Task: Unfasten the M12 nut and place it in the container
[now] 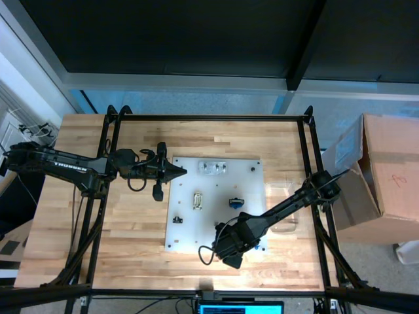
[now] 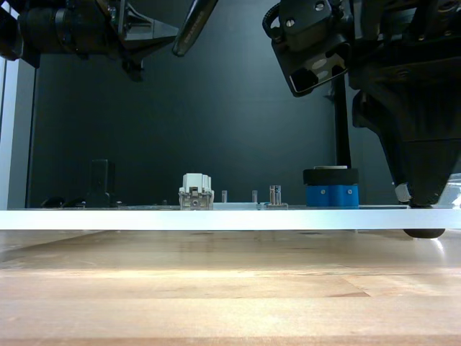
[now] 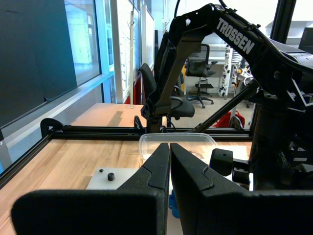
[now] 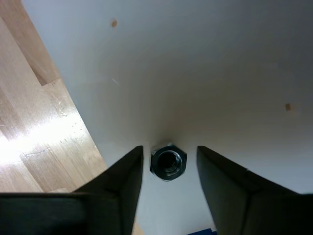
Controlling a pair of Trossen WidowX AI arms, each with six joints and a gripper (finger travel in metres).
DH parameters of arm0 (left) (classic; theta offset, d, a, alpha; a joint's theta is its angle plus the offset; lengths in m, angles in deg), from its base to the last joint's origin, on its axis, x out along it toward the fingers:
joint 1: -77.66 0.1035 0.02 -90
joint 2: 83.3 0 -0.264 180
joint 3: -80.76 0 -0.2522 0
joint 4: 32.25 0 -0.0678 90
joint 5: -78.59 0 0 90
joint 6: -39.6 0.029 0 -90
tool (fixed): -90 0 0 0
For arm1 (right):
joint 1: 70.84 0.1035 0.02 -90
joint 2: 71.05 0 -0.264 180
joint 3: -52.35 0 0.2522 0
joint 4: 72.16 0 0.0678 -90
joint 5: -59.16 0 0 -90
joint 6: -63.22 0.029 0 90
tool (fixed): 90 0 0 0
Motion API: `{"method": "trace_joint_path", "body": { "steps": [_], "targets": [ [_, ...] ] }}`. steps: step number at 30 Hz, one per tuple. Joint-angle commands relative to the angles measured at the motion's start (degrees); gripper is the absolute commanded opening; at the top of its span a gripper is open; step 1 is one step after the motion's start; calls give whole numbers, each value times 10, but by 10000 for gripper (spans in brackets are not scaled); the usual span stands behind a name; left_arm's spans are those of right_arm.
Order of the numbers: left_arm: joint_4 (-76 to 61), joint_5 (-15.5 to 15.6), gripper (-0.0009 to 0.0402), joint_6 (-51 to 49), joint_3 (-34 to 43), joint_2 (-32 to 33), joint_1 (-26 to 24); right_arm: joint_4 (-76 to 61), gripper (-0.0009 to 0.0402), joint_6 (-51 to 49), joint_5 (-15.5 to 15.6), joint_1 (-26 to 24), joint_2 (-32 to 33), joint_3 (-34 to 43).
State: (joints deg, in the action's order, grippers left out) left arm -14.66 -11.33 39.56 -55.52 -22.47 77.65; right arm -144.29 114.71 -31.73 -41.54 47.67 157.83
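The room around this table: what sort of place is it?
Probably a robotics lab: swivel chairs behind, two arms flanking a wooden workbench. The left end effector hangs shut by the white board's left edge; the right end effector stands open around a nut.

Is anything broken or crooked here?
Nothing stands out. The right gripper hangs open around the silver nut, not touching it; whether on its stud I cannot tell. The left gripper hangs shut above the far left corner of the board.

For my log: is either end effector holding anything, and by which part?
Nothing. Right end effector straddles the nut, fingers clear of it; left end effector, shut, hangs empty above the board.
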Motion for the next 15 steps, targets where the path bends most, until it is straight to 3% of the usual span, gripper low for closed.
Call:
{"method": "trace_joint_path", "body": {
  "steps": [1,8,15],
  "targets": [
    [0,0,0,0,0,0,0,0,97,-2,-1,0,-2,2],
    [0,0,0,0,0,0,0,1,36,-10,0,0,-5,2],
    [0,0,0,0,0,0,0,2,12,-11,-2,1,-24,2]
  ]
}}
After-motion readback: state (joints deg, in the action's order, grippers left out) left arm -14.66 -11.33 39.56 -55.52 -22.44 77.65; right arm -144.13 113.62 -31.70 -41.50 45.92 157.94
